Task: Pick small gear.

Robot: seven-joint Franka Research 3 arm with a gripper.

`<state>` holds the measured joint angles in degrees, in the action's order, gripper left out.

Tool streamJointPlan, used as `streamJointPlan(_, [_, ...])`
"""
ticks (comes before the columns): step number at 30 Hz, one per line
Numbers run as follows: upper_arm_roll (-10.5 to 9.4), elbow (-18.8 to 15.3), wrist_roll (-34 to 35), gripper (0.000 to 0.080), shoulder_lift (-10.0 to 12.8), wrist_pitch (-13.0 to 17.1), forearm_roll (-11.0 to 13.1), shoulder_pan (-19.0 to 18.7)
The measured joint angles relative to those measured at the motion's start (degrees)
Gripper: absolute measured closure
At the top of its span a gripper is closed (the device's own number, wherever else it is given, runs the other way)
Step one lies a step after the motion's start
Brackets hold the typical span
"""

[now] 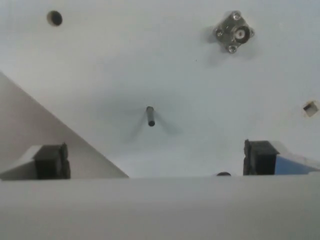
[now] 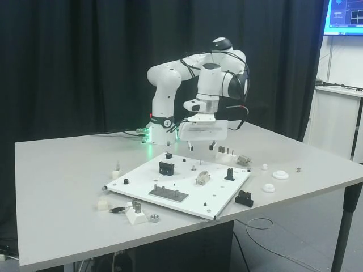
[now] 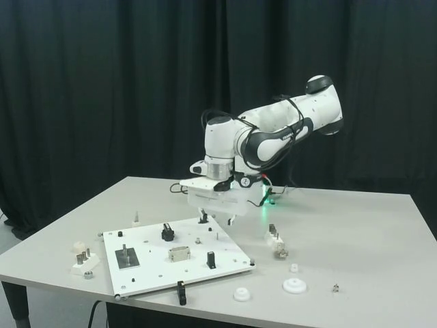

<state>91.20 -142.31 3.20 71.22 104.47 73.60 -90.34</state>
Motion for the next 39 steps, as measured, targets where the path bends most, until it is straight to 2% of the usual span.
streamJointPlan(1, [0.3, 0.1, 0.0, 0.0023, 0.0, -0.2, -0.2, 0.0])
streamJointPlan(7, [1.65, 0.6, 0.0, 0.0006, 0.0, -0.6, -0.8, 0.0])
streamJointPlan(20, [2.91, 1.0, 0.0, 0.0003, 0.0, -1.0, -1.0, -0.3])
streamJointPlan(39, [3.22, 2.5, 0.0, 0.0003, -0.3, -1.2, -1.0, -0.9])
